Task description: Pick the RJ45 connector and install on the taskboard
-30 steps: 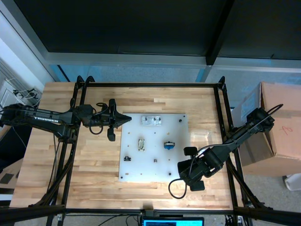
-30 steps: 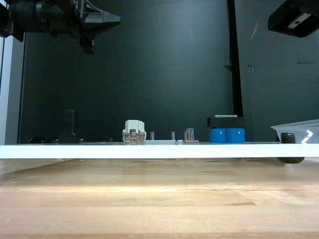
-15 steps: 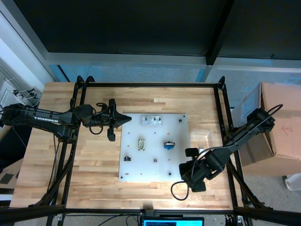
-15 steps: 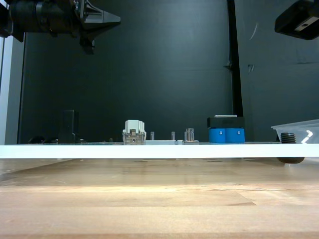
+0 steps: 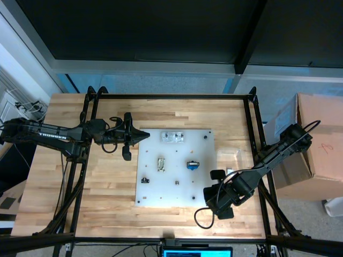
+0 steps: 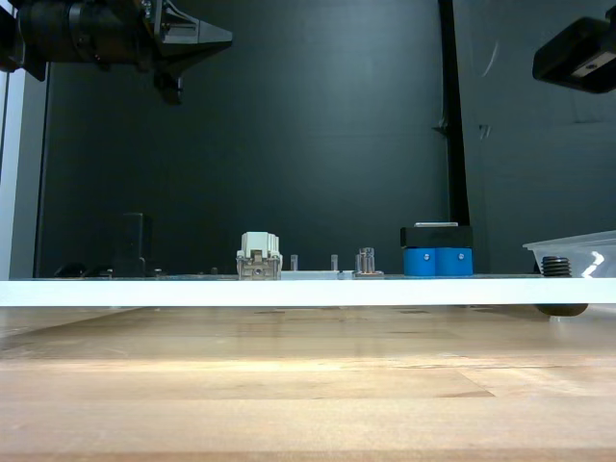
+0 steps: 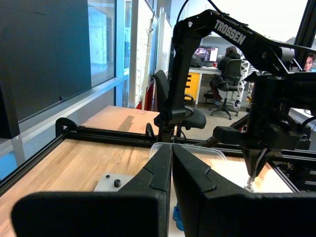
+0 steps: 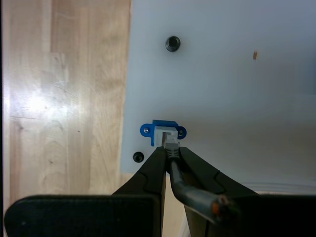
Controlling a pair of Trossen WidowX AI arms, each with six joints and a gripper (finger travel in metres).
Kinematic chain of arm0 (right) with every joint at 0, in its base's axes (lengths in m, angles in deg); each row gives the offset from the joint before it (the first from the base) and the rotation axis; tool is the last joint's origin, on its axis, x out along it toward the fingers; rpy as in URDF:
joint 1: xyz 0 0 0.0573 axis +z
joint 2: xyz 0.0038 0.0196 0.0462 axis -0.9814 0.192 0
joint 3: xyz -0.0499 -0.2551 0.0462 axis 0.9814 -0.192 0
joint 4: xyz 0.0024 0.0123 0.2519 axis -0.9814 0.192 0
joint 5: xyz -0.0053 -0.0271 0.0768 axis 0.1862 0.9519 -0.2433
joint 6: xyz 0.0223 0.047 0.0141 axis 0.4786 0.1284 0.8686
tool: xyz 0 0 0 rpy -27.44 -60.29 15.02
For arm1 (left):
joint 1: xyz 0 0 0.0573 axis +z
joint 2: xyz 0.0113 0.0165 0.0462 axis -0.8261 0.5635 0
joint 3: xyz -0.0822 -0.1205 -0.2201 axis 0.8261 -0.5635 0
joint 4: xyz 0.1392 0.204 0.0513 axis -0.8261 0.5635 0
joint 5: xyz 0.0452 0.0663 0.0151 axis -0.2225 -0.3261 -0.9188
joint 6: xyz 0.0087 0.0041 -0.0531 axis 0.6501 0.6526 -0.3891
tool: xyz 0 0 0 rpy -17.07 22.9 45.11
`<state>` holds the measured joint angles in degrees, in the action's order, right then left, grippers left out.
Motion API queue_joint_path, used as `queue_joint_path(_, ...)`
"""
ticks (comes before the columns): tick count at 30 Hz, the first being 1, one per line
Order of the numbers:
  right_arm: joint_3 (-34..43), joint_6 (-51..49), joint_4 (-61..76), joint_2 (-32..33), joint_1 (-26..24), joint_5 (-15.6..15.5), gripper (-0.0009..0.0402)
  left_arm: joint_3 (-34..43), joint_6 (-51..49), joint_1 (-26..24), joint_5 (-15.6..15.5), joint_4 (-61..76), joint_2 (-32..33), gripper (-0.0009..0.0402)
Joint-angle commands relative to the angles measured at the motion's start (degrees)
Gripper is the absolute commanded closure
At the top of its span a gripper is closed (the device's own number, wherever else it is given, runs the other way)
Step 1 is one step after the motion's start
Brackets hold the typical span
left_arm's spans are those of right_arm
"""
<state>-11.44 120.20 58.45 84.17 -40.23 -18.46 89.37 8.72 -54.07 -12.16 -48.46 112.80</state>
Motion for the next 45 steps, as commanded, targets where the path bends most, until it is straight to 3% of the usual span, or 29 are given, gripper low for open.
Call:
queue_joint_path(1,-0.6,0.2,-0.8,0.0,0.1,0.0,0.0393,0.0,0.0,0.0,0.0,0.0,0.0,0.0393)
queue_joint_path(39,-3.6,1.6,-2.3,1.1,0.3,-0.1,0.0393,0.0,0.0,0.0,0.0,0.4,0.0,0.0393)
queue_joint_path(45,-6.1,2.0,-7.3,2.9,0.3,-2.4,0.0393,0.0,0.0,0.0,0.0,0.4,0.0,0.0393)
